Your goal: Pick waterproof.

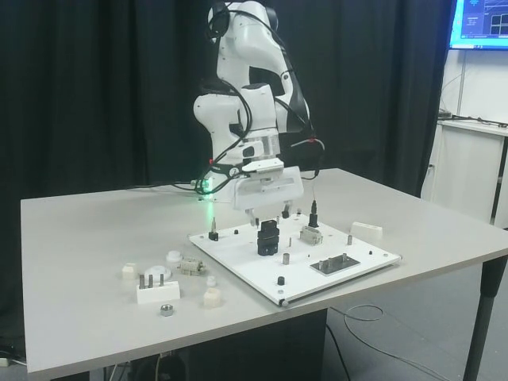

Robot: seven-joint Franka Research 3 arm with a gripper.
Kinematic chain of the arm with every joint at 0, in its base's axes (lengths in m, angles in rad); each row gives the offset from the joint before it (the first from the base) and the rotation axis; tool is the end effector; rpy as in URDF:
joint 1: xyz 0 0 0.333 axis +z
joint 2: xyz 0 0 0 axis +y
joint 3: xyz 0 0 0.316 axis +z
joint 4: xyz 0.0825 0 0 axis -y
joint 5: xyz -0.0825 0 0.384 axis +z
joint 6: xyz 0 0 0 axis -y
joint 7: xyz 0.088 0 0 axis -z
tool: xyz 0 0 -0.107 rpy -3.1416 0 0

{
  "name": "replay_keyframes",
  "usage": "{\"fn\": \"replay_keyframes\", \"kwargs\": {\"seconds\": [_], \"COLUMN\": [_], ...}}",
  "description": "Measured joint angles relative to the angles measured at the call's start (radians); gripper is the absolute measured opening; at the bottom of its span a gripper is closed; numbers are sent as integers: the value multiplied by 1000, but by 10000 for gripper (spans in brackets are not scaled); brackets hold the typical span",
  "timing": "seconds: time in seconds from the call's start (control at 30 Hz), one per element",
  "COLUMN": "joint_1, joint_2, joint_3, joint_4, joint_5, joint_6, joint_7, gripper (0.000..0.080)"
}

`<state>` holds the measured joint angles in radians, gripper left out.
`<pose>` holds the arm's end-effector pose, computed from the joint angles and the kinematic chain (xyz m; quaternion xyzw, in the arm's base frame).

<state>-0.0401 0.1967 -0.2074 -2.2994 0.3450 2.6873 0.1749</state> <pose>0.5258 -0.1440 0.2829 -0.9307 0.3451 -0.1013 0.0668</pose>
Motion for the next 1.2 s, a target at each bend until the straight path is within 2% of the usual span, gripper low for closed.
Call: {"fn": "replay_keyframes", "kwargs": {"seconds": [0.43,0.77,1.2], "joint_1": [-7,-9,-13], "joint_2": [-18,-20,-19], "joint_3": [-5,-14,-24], "joint_4": [44,91,114], "joint_5": [-9,-45,-66], "joint_6": [-70,-125,-145], "joint_7": [0,1,1], "gripper": [800,800,800]}}
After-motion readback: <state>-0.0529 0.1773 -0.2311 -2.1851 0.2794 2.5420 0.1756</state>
